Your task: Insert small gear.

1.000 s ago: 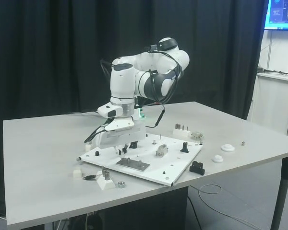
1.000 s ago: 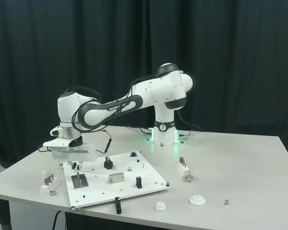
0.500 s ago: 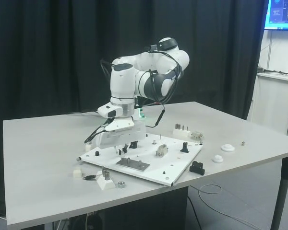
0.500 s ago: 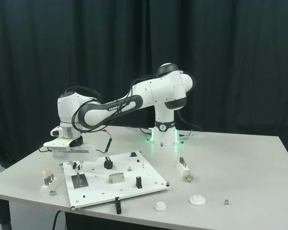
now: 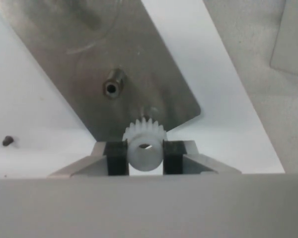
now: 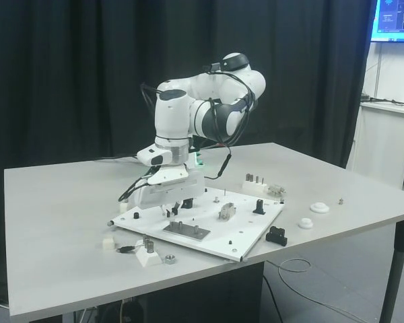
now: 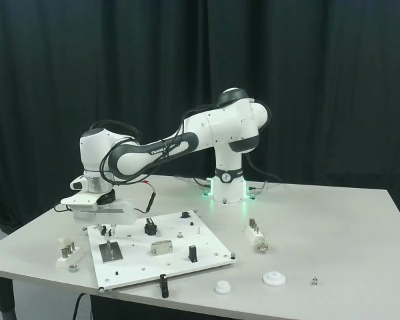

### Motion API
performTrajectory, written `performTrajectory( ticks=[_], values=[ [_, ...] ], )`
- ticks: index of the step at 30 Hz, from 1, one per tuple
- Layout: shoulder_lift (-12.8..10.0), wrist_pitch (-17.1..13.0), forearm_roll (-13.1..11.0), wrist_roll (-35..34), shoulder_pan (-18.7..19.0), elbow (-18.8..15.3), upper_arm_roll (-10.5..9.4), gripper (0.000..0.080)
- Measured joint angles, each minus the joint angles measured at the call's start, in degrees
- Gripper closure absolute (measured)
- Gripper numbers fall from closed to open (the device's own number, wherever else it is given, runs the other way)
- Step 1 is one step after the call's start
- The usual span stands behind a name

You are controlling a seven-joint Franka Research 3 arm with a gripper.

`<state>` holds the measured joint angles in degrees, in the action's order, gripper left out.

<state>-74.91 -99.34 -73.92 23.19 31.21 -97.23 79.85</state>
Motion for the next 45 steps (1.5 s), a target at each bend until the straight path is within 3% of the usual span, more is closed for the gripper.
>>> performTrajectory(
  ticks=[15,16,25,26,45],
  values=[
    [-0.3,-0.5,0.1,0.7,0.2,0.0,-0.04,0.066],
    [-0.4,-0.6,0.1,0.7,0.3,0.0,-0.04,0.0497],
    [-0.4,-1.2,0.6,0.5,0.5,0.1,0.05,0.0497],
    [-0.4,-1.3,0.7,0.4,0.5,0.1,0.11,0.0039],
    [-0.4,-1.5,2.4,-5.6,0.0,0.4,3.37,0.0005]
  ],
)
